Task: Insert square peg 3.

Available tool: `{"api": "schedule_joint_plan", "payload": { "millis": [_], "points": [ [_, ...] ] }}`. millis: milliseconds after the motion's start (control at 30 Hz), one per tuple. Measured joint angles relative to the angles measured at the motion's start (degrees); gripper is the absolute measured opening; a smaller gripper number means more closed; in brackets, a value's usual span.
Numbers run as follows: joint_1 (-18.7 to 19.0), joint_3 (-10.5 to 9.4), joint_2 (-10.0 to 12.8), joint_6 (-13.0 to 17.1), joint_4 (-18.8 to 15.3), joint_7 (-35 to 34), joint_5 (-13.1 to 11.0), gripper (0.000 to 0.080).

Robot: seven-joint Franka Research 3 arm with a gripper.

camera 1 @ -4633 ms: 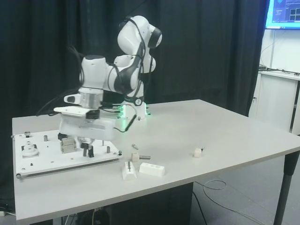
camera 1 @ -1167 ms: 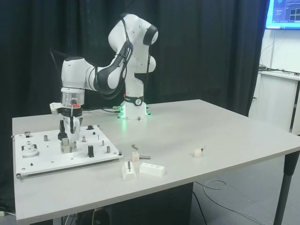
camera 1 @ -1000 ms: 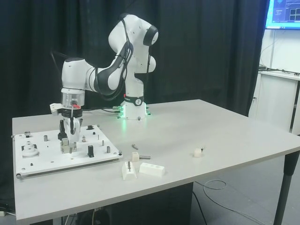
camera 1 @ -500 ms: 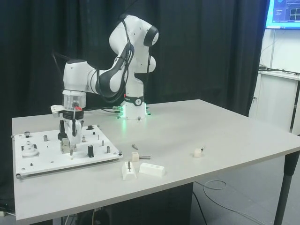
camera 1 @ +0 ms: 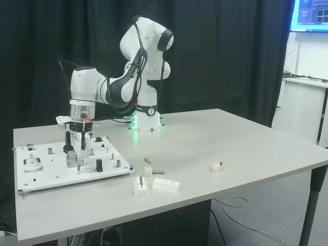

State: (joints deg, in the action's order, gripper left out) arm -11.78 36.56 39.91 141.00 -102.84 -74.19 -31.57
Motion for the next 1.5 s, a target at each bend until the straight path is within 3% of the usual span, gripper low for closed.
{"api": "schedule_joint_plan", "payload": {
  "millis": [1300,1500],
  "points": [
    [-0.04,-0.89,0.80,2.49,0.00,0.17,-0.04,0.0114],
    [-0.06,-1.00,0.92,2.50,0.00,-0.11,-1.19,0.0114]
  ]
}}
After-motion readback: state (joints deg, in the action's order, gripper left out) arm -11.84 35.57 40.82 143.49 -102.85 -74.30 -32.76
